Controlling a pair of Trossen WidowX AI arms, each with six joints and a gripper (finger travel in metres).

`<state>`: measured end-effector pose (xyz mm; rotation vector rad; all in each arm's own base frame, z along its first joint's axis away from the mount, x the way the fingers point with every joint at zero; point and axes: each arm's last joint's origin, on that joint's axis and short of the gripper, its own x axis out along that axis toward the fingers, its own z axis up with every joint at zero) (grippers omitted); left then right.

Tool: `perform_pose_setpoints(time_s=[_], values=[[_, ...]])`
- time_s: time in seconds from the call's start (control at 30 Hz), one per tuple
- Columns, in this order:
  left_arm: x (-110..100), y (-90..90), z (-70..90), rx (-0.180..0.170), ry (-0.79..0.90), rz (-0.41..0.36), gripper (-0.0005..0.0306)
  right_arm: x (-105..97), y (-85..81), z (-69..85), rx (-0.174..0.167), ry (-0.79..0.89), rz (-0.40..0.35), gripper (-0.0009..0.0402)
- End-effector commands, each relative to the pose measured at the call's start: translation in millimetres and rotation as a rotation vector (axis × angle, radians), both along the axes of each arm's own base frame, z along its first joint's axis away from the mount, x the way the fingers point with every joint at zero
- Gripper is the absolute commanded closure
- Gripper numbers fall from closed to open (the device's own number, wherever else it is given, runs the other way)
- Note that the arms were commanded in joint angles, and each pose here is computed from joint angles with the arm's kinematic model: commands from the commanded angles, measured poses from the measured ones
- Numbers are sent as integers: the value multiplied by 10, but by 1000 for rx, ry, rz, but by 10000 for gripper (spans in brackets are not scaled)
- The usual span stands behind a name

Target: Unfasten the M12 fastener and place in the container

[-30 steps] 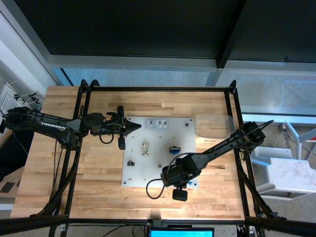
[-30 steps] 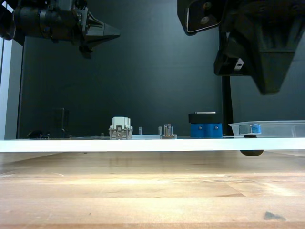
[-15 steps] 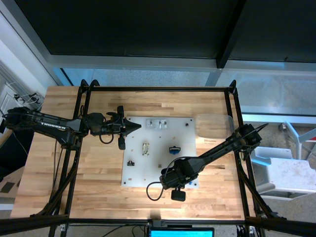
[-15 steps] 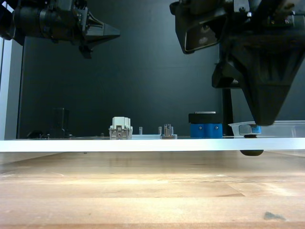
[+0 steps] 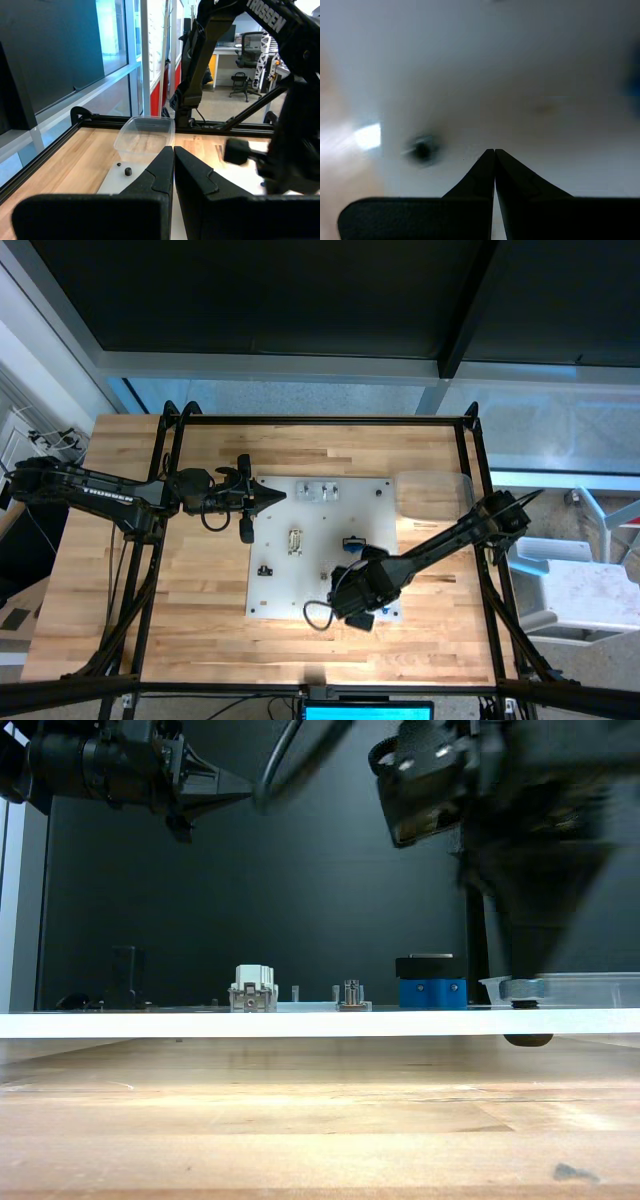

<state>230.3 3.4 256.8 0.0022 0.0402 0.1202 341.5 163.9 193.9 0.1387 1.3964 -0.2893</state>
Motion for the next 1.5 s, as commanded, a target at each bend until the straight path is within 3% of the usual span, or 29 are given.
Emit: perform_pose_setpoints(time_s=[0.03,0.13,0.23,0.37,0.47,0.53,0.9,1.03,1.3,1.33,1.4,1.43,1.5], values=[[1,0,-1,0,0,0,300,-3,5,78,-5,-12,-15,393],[1,1,0,0,0,0,300,-5,24,97,30,-1,0,393],[1,1,-1,0,0,0,300,-2,52,127,97,21,29,393],[1,0,0,0,0,0,300,21,105,208,204,37,47,393],[1,0,0,0,0,0,300,48,159,240,317,39,99,393],[1,1,-2,0,1,0,300,55,185,218,335,35,138,393],[1,1,0,0,0,0,300,85,182,-77,292,16,179,393],[1,1,-1,0,0,0,300,82,166,-98,251,6,175,393],[1,1,-1,0,0,0,300,81,136,-104,238,15,176,393],[1,0,-1,0,0,0,300,70,123,-100,214,18,168,393],[1,1,-1,0,0,0,300,29,57,-75,70,16,80,393],[1,1,-1,0,0,0,300,3,29,-48,17,27,46,393],[1,0,-1,0,0,0,300,-31,8,3,-10,60,47,393]])
